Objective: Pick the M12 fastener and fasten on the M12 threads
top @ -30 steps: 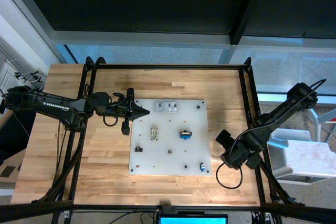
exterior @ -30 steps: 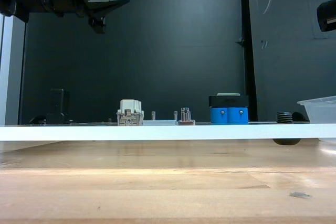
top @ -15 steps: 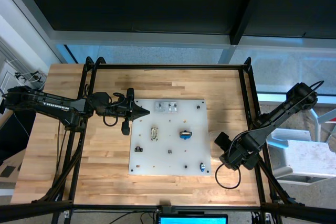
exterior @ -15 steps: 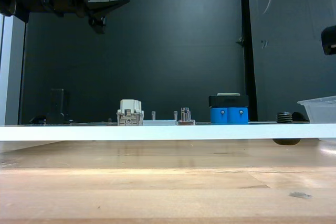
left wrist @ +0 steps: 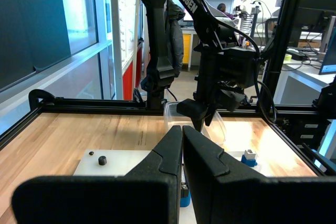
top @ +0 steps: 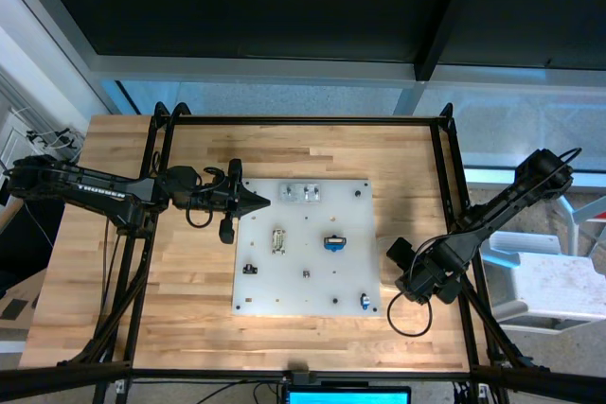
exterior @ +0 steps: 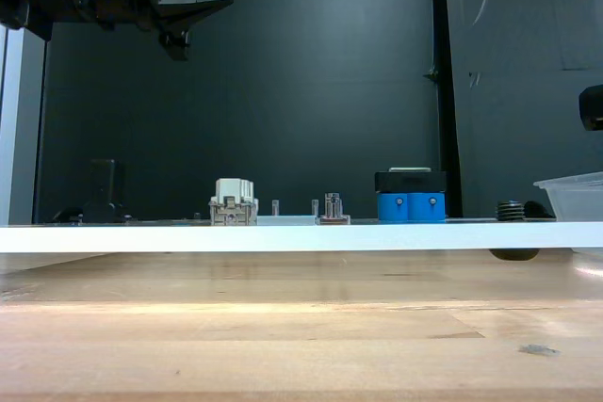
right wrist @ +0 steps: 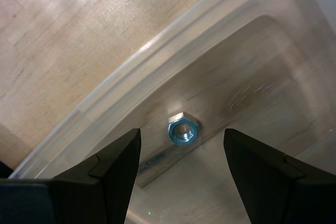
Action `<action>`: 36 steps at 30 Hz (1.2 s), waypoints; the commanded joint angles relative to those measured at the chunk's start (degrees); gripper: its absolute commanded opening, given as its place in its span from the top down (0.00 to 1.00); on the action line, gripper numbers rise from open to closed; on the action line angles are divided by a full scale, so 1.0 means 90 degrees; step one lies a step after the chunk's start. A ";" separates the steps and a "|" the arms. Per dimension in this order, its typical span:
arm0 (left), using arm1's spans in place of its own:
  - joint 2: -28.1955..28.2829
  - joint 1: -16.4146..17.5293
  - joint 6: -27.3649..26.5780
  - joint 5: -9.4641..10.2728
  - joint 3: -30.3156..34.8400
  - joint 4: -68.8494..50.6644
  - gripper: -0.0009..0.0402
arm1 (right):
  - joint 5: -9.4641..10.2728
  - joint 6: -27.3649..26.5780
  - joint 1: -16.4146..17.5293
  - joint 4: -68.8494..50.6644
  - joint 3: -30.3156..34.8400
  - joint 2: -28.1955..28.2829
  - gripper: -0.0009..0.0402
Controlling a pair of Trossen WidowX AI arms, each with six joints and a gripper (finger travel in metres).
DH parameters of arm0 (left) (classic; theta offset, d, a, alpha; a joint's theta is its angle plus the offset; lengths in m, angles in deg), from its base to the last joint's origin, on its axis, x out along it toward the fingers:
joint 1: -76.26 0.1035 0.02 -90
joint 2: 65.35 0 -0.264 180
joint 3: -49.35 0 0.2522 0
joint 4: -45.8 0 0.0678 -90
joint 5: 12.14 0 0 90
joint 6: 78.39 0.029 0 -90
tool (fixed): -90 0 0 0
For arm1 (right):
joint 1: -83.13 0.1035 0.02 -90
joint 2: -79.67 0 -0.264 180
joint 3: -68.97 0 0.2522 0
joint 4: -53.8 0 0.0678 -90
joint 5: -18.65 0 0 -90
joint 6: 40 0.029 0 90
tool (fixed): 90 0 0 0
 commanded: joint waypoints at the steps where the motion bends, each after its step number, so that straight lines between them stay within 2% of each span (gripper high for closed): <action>1: 0.0000 0.0000 0.0000 -0.0005 0.0000 0.0002 0.98 | 0.0002 0.0005 -0.0012 0.0112 -0.0083 0.0000 0.44; 29: 0.0000 0.0000 0.0000 -0.0002 0.0000 0.0005 0.98 | 0.0007 -0.0046 -0.0185 0.0476 -0.0219 0.0316 0.44; 36: 0.0000 0.0000 0.0000 -0.0002 0.0000 0.0007 0.98 | 0.0070 -0.0061 -0.0185 0.0474 -0.0219 0.0423 0.44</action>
